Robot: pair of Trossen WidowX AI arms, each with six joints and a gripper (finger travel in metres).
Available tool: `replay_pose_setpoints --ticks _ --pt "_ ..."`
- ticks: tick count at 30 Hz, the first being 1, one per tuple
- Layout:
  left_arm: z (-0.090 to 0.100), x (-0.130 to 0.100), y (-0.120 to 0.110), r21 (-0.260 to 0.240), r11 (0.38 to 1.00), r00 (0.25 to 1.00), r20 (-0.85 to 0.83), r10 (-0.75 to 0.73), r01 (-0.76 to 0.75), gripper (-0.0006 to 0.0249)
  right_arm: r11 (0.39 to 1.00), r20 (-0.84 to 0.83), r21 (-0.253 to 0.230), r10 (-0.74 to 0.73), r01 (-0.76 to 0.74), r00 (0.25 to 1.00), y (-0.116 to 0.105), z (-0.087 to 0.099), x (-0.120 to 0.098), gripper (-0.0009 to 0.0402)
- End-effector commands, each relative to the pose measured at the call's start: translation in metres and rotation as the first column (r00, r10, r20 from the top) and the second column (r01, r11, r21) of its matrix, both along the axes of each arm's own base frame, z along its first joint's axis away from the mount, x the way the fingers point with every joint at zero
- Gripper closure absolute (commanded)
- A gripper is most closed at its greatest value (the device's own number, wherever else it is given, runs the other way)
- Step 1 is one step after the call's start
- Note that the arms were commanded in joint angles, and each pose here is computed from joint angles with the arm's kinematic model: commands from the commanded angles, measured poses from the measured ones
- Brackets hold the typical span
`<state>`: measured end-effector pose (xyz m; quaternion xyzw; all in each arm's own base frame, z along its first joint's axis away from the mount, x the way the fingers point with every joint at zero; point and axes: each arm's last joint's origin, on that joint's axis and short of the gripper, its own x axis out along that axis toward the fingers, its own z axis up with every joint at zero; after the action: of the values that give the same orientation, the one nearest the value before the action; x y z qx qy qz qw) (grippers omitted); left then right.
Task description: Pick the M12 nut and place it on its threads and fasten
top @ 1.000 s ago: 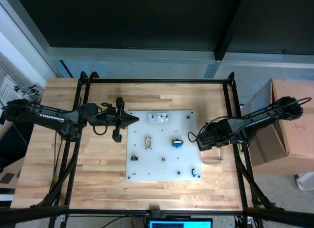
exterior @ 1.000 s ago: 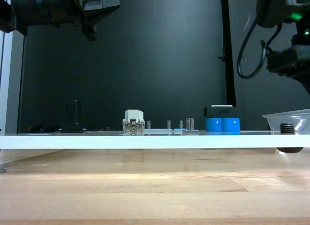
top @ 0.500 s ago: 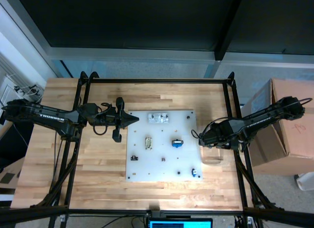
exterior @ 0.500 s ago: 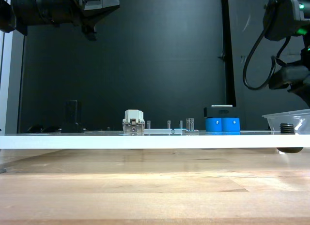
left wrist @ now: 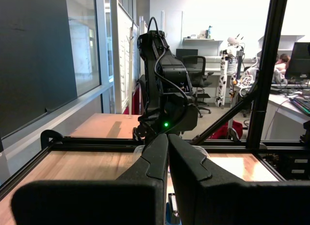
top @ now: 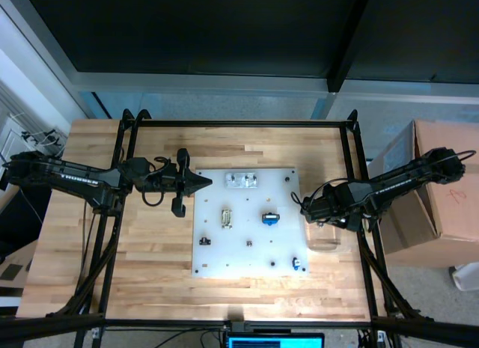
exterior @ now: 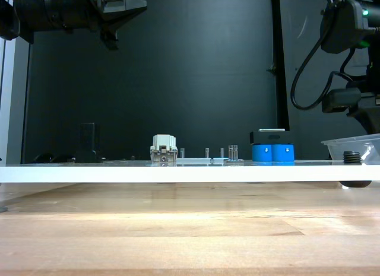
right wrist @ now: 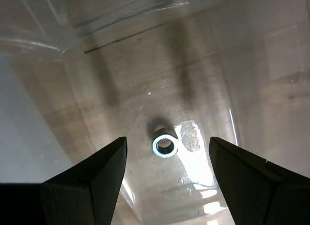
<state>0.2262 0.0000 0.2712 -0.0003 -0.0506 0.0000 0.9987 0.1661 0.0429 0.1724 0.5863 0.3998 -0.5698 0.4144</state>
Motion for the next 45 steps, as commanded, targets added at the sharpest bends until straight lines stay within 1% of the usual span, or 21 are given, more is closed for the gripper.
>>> replay_pose_setpoints --ticks 1,5,7,12,21,26,37,45 --pt "0.0 0.0 0.0 0.0 1.0 1.0 0.0 0.0 0.0 0.0243 1.0 0.008 0.014 0.004 -0.004 1.0 0.001 -0.004 0.004 0.0161" --pt "0.0 0.0 0.0 0.0 1.0 1.0 0.0 0.0 0.0 0.0243 1.0 -0.004 0.014 0.002 -0.002 1.0 0.002 -0.007 0.006 0.0164" --pt "0.0 0.0 0.0 0.0 1.0 1.0 0.001 0.0 0.0 0.0243 1.0 -0.014 0.03 0.0 0.0 1.0 0.002 -0.009 0.006 0.0167" --pt "0.0 0.0 0.0 0.0 1.0 1.0 0.0 0.0 0.0 0.0243 0.999 -0.006 0.04 -0.014 0.014 1.0 0.002 -0.016 0.004 0.0173" --pt "0.0 0.0 0.0 0.0 1.0 1.0 0.0 0.0 0.0 0.0243 0.999 -0.022 0.035 -0.024 0.025 0.999 0.003 -0.029 0.009 0.0194" --pt "0.0 0.0 0.0 0.0 1.0 1.0 0.0 0.0 0.0 0.0243 0.999 -0.015 0.036 -0.024 0.024 1.0 0.003 -0.029 0.01 0.0223" --pt "0.0 0.0 0.0 0.0 1.0 1.0 0.0 0.0 0.0 0.0243 0.999 -0.009 0.038 -0.016 0.016 1.0 0.003 -0.029 0.01 0.031" --pt "0.0 0.0 0.0 0.0 1.0 1.0 0.0 0.0 0.0 0.0243 0.999 -0.002 0.039 0.005 -0.005 1.0 0.003 -0.028 0.011 0.0344"
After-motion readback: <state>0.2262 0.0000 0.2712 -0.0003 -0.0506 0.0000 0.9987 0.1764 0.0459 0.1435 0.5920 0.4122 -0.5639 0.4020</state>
